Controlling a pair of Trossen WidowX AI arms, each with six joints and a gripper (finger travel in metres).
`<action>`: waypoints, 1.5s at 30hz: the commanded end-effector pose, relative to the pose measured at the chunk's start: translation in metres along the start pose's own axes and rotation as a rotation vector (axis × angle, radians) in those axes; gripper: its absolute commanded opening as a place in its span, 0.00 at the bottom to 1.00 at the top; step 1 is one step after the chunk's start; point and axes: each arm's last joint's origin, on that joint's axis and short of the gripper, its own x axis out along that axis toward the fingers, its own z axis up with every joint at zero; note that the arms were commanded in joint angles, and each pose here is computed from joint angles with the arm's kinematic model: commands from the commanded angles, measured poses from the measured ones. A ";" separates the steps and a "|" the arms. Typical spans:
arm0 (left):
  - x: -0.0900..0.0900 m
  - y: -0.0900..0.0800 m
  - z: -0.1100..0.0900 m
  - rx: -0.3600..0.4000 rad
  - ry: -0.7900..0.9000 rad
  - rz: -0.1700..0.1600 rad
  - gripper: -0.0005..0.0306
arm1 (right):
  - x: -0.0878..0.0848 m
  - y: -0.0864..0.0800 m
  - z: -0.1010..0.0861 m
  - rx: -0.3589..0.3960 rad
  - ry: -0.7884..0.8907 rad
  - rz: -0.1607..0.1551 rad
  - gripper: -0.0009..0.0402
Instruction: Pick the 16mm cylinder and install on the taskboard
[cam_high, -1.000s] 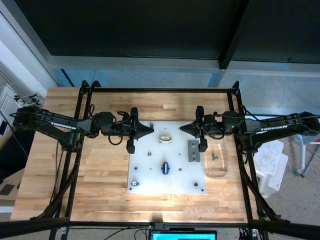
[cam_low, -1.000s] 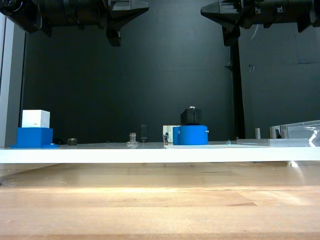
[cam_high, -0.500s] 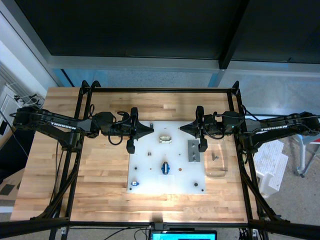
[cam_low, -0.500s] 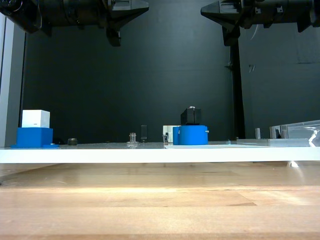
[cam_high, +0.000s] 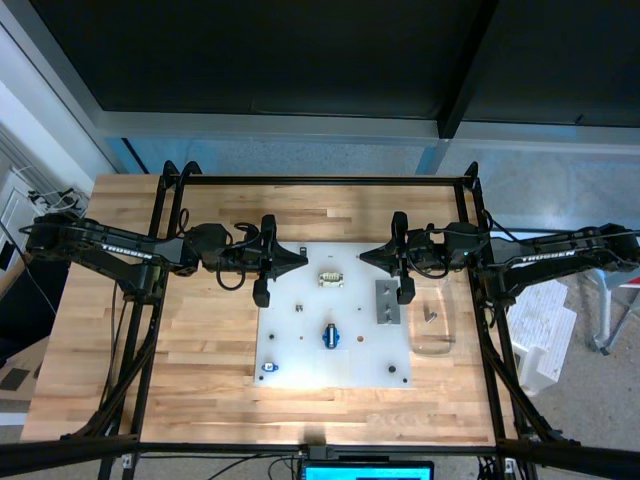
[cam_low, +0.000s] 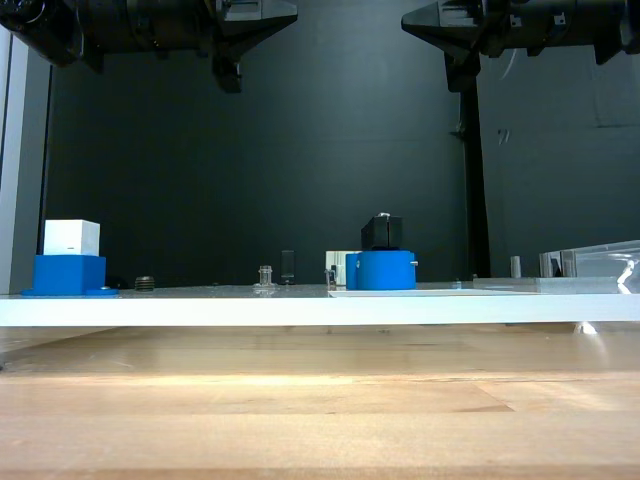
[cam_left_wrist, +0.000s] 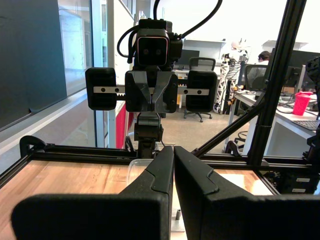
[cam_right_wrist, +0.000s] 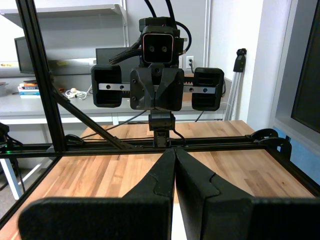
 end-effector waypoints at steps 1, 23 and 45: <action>0.000 0.000 0.000 0.000 0.000 0.000 0.02 | 0.000 0.000 0.000 0.000 0.000 0.000 0.02; 0.000 0.000 0.000 0.000 0.000 0.000 0.02 | -0.004 0.003 -0.004 0.047 0.238 0.013 0.02; 0.000 0.000 0.000 0.000 0.000 0.000 0.02 | -0.041 0.030 -0.014 0.065 0.899 0.068 0.02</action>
